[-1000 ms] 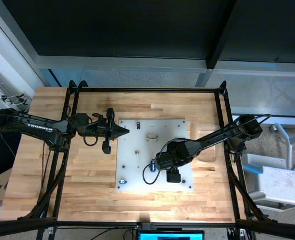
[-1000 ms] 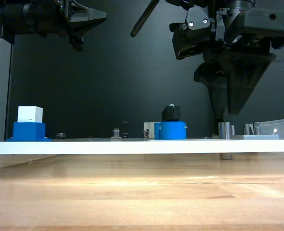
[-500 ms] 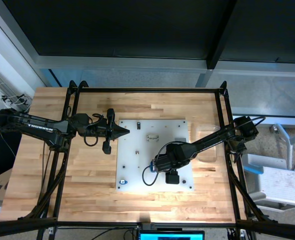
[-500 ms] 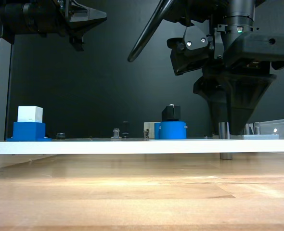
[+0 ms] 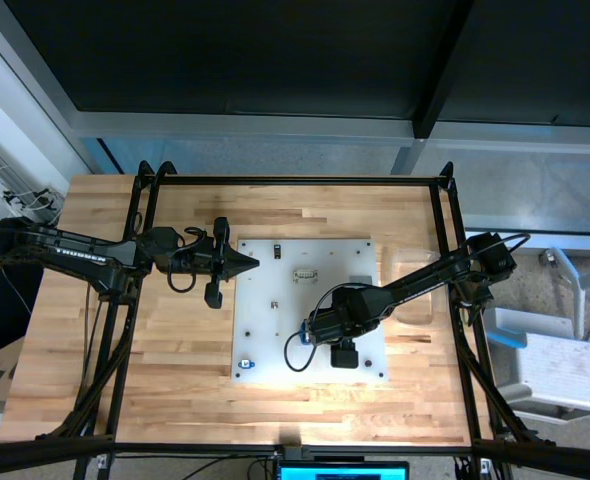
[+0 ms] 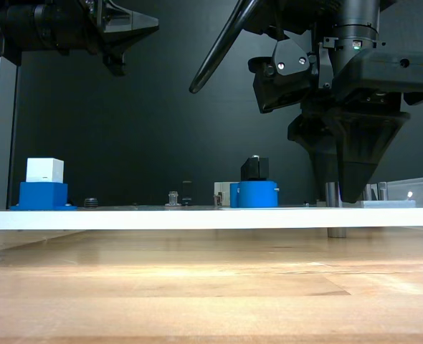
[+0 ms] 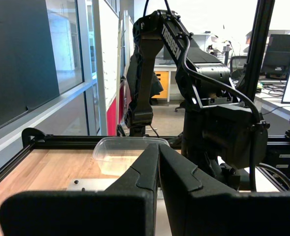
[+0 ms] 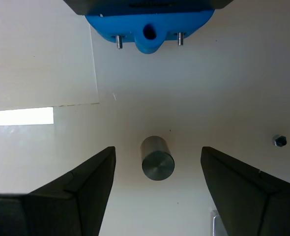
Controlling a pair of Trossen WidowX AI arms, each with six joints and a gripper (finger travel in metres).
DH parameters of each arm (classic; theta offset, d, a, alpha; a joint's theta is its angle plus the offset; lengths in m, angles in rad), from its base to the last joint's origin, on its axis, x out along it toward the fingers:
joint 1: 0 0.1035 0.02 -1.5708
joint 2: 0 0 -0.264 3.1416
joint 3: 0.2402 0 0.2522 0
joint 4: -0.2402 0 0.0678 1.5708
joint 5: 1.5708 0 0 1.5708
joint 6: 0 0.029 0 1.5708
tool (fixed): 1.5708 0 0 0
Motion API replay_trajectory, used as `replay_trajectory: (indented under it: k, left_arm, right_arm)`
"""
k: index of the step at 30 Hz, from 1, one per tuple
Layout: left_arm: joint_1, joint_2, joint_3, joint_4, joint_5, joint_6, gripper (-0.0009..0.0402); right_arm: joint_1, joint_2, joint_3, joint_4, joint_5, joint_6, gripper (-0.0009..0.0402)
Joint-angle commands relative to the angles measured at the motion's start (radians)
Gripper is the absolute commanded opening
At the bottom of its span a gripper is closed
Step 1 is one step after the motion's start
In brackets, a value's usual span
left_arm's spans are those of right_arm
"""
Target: Pick the 16mm cylinder and place it in the container
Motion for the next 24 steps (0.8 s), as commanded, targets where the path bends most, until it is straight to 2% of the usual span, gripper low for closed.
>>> replay_trajectory:
  k: [1,15,24]
  left_arm:
    - [0.000,0.000,0.000,0.000,0.000,0.000,0.0000]
    - [0.000,0.000,0.000,0.000,0.000,0.000,0.0000]
    - [0.000,0.000,0.000,0.000,0.000,0.000,0.0000]
  right_arm:
    - [0.000,0.000,0.000,-0.002,0.000,0.000,0.0203]
    - [0.000,0.000,0.000,-0.001,0.000,0.000,0.0058]
    - [0.000,0.000,0.000,-0.002,0.000,0.000,0.0008]
